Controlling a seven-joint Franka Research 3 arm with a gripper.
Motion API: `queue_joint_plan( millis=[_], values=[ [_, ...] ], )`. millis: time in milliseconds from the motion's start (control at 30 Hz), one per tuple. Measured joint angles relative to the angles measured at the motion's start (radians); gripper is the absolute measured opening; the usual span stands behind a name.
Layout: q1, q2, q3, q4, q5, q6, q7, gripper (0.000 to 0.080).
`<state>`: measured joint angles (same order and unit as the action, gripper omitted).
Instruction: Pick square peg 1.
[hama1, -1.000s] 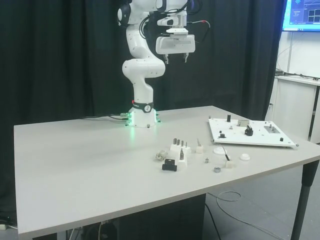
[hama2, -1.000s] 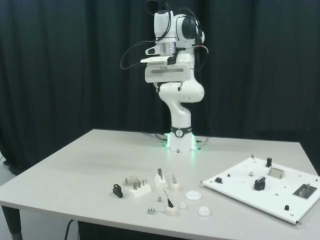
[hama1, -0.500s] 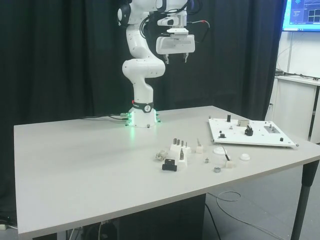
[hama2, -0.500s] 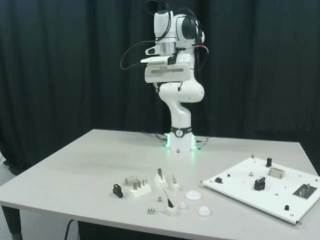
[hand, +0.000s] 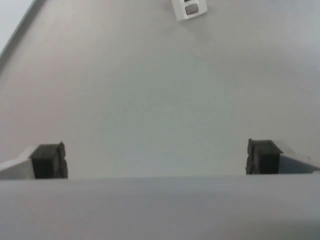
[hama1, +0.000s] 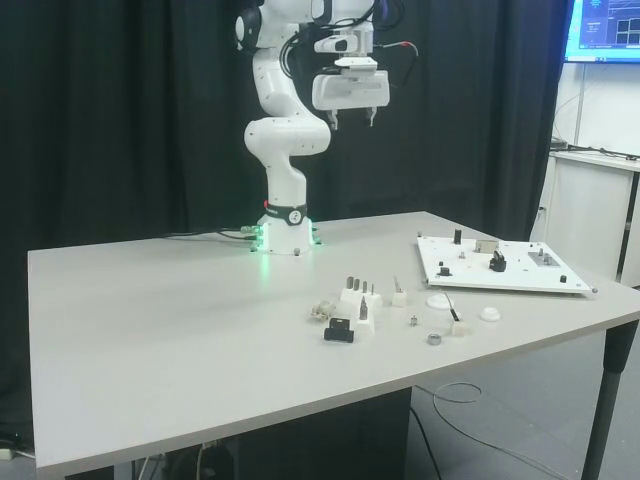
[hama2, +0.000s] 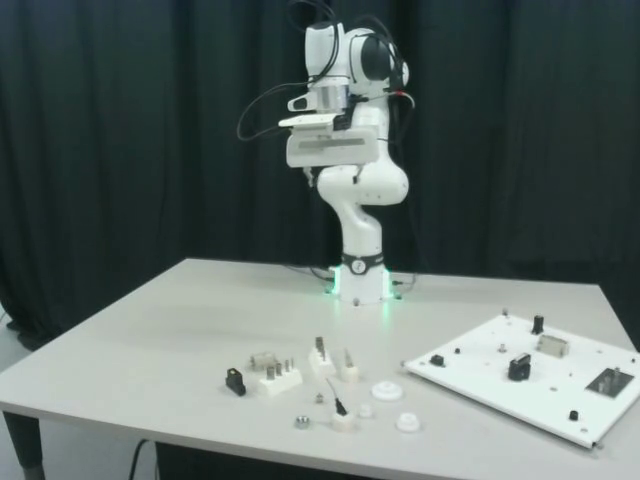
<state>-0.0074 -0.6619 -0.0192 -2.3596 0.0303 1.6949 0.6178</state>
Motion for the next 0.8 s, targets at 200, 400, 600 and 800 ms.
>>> queue_joint_plan(
  millis=[200, 400, 600, 800],
  values=[
    [0.000, 0.025, -0.010, 0.000, -0.001, 0.035, -0.026, 0.0800],
    [0.000, 0.061, -0.017, 0.000, -0.002, 0.079, -0.043, 0.0800],
    [-0.002, 0.107, -0.018, 0.000, -0.002, 0.133, -0.061, 0.0800],
    [-0.002, 0.161, -0.018, 0.000, -0.002, 0.192, -0.092, 0.0800]
  ],
)
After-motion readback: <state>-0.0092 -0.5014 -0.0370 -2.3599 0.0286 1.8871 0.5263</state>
